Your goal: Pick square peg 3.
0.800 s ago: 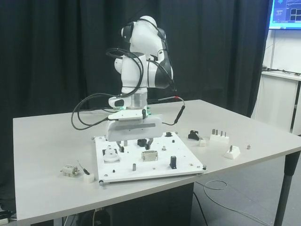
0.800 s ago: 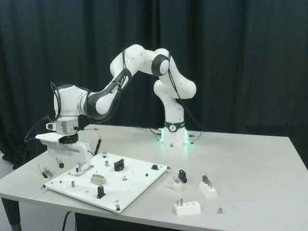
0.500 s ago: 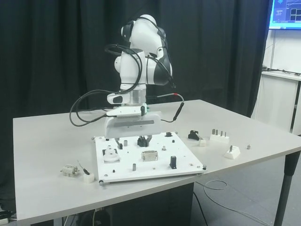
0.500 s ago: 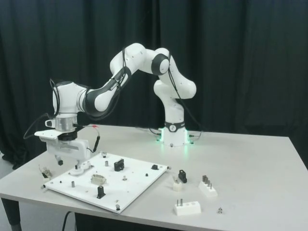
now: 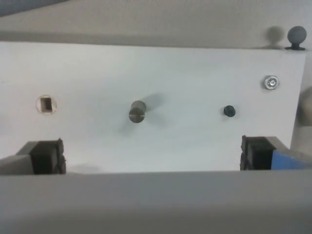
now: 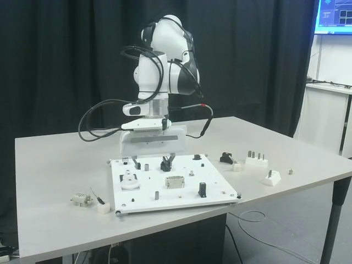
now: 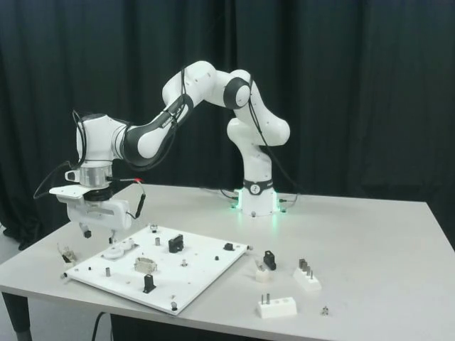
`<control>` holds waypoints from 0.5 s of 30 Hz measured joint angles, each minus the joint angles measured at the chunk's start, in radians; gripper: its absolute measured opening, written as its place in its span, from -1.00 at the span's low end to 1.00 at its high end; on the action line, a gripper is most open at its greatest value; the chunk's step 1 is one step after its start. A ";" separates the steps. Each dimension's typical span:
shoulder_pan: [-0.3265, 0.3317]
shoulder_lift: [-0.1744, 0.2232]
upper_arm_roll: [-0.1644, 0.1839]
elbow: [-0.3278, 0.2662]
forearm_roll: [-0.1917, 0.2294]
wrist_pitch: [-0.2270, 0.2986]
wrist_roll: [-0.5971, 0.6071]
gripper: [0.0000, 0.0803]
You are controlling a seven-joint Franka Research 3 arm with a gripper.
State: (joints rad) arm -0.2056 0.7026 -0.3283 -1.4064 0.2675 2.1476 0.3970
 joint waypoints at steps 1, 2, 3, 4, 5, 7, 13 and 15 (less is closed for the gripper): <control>0.000 -0.001 -0.001 0.000 0.000 -0.001 0.000 0.99; 0.000 -0.003 -0.001 0.000 0.000 -0.003 -0.001 0.99; 0.000 -0.004 -0.002 0.000 0.000 -0.004 -0.001 0.99; 0.000 -0.005 -0.002 0.000 0.000 -0.007 -0.001 0.99; 0.000 -0.006 -0.003 0.000 0.000 -0.010 -0.001 0.99; 0.001 -0.007 -0.004 0.001 0.000 -0.013 -0.001 0.99; 0.007 -0.014 -0.005 0.002 0.002 -0.038 -0.001 0.99; 0.012 -0.017 -0.004 0.002 0.004 -0.044 -0.001 0.99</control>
State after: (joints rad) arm -0.1938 0.6859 -0.3327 -1.4042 0.2711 2.1032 0.3961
